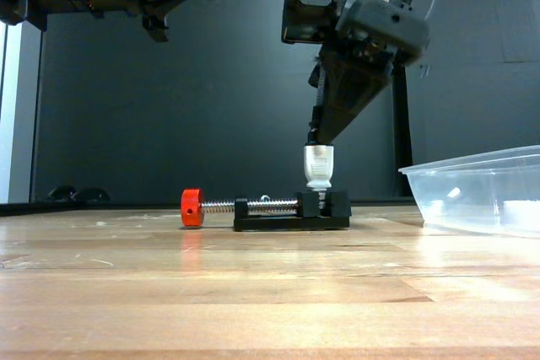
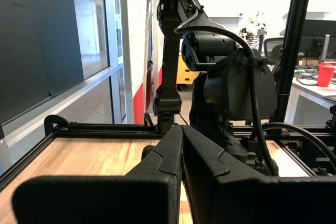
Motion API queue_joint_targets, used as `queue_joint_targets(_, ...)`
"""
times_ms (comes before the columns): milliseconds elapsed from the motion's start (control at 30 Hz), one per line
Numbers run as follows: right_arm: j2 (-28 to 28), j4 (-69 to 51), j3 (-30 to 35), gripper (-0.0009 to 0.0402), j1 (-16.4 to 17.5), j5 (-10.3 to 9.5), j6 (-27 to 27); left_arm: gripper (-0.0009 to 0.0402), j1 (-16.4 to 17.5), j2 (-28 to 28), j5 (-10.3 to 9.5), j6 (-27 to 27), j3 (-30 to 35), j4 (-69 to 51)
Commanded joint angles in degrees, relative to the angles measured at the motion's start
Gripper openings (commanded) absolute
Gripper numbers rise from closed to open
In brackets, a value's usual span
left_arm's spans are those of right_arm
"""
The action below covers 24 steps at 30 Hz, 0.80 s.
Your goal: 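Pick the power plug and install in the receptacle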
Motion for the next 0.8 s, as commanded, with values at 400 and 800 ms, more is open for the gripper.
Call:
queue_joint_targets(400,-5.38,-2.34,3.39,0.0159,0.02,0.7,0.28,0.0,0.02,0.02,0.0,0.02,0.0,0.02)
queue_joint_targets(800,-8.31,-5.99,3.34,0.0169,0.02,0.66,0.48,0.0,0.02,0.02,0.0,0.02,0.0,0.02)
